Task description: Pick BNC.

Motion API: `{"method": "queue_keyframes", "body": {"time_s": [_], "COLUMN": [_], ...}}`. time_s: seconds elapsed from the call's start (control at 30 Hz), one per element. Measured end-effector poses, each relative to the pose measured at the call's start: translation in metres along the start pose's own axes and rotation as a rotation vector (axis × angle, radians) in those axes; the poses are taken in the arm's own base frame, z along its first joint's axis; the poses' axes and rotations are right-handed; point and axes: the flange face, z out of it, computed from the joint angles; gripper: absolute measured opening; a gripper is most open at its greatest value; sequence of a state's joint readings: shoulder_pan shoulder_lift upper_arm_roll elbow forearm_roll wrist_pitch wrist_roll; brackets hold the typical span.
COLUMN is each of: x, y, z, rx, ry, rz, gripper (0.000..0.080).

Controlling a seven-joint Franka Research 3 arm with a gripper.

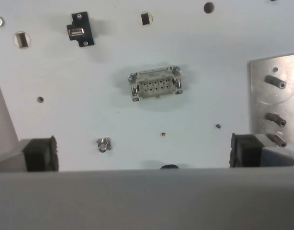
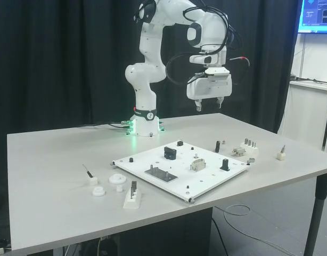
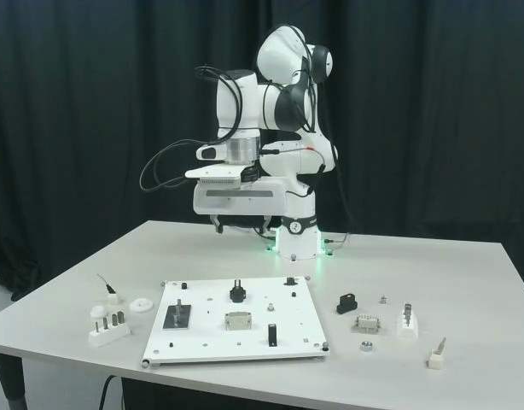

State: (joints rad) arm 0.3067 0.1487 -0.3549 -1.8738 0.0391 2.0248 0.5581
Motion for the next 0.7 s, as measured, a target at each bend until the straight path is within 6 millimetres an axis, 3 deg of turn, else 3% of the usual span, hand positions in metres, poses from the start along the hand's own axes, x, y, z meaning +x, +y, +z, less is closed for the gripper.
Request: {"method": "queue_keyframes", "body": {"time_s": [0.7], "x": [-0.0003], "y": [-0.0040], "z": [-0.0028], "rx": [0.009], "ry": [0.011], "rz": [-0.005], "gripper": [0.0800]}}
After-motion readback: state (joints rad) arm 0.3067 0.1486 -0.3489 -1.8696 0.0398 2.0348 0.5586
